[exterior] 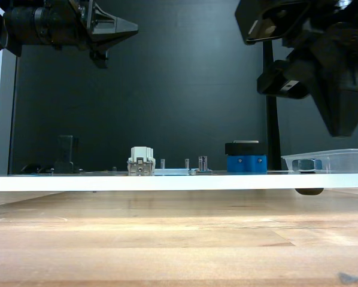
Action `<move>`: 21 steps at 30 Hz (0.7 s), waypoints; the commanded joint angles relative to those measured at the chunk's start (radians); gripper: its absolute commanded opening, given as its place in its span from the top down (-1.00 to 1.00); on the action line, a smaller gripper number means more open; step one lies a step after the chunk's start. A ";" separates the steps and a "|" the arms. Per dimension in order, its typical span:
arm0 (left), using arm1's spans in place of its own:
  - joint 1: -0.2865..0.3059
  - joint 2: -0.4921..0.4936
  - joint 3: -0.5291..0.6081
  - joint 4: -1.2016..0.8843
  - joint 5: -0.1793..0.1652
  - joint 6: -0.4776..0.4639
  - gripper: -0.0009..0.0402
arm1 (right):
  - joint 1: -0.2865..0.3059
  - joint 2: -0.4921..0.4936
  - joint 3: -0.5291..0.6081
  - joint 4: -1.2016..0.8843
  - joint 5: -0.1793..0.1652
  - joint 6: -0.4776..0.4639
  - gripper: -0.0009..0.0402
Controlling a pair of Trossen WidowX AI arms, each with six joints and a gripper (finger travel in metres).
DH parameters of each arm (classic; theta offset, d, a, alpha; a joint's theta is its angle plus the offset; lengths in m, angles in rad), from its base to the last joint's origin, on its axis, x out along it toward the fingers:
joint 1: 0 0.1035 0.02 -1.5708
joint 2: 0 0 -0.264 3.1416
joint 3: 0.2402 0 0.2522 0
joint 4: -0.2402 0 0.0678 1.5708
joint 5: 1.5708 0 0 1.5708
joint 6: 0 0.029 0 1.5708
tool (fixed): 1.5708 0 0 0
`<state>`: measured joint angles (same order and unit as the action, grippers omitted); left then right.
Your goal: Unfasten the M12 fastener and place in the container
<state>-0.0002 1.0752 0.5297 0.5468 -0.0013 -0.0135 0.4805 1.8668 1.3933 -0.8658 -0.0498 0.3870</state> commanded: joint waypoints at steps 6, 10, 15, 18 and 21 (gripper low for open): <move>0.000 0.000 0.000 0.000 0.000 0.000 0.96 | 0.006 0.035 -0.002 0.061 -0.003 0.001 0.96; 0.000 0.000 0.000 0.000 0.000 0.000 0.96 | 0.006 0.049 -0.003 0.079 0.004 -0.001 0.96; 0.000 0.000 0.000 0.000 0.000 0.000 0.96 | 0.004 0.058 -0.005 0.079 0.006 -0.002 0.96; 0.000 0.000 0.000 0.000 0.000 0.000 0.96 | 0.004 0.058 -0.007 0.078 0.014 -0.002 0.96; 0.000 0.000 0.000 0.000 0.000 0.000 0.96 | 0.004 0.058 -0.010 0.060 0.044 -0.001 0.96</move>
